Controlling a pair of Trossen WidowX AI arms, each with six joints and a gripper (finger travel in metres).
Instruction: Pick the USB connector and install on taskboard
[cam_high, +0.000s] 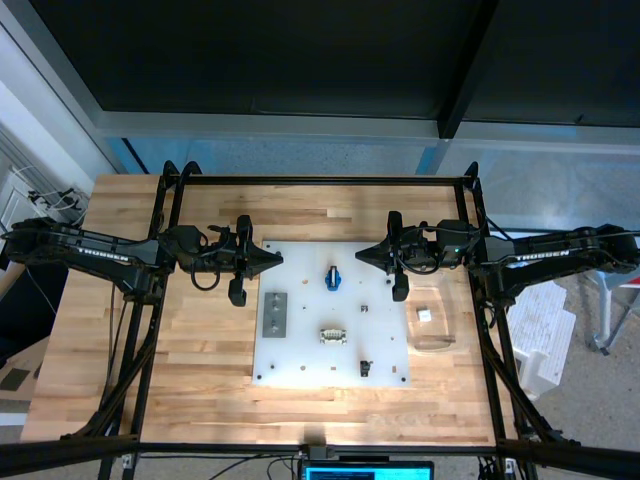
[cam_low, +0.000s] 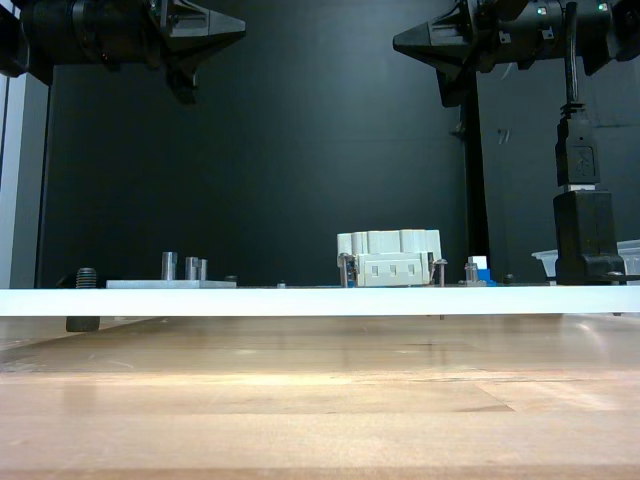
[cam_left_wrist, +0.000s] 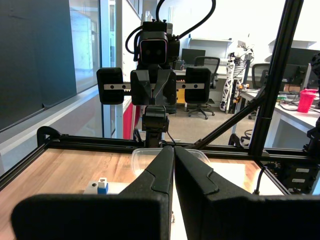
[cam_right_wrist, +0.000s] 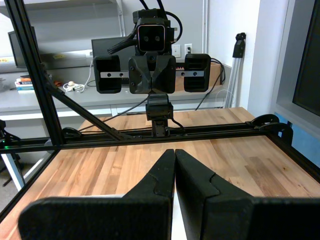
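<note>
USB connector (cam_high: 366, 367) looks seated on taskboard (cam_high: 300, 300); task seems done
Upright in black socket (cam_low: 585, 235) by near edge; left gripper (cam_high: 278, 258) and right gripper (cam_high: 360, 254) closed empty, raised above far edge

Over taskboard (cam_high: 300, 285): left end effector (cam_high: 279, 259), right end effector (cam_high: 359, 254)

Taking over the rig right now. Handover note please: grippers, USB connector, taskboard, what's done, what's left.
Grippers: the left gripper is shut and empty, held high by the far-left corner of the taskboard. The right gripper is shut and empty, held high over the board's far side.
Parts: the USB connector stands upright in the black socket at the board's near right. Neither gripper touches it.
Done: pick and insertion look complete.
Left: confirm the plug is fully seated, since the views don't settle its depth.
</note>
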